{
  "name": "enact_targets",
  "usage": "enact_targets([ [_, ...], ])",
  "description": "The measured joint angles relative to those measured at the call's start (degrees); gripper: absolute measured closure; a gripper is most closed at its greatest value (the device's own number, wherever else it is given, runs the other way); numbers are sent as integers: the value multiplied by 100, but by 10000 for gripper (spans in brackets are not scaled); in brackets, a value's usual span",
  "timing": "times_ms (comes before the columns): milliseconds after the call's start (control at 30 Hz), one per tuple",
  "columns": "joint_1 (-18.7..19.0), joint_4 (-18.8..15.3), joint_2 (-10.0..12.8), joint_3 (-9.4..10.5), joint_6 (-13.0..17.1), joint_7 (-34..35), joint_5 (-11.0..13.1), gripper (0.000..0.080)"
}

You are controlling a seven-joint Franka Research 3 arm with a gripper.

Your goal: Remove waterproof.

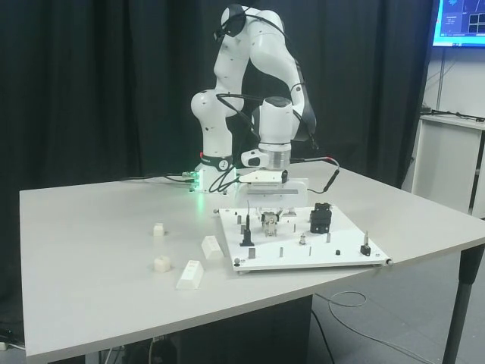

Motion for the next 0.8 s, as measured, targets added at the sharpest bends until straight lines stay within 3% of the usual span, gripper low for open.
enact_targets([
  [800,-6,16,-42,1,-47,-2,-123,489],
])
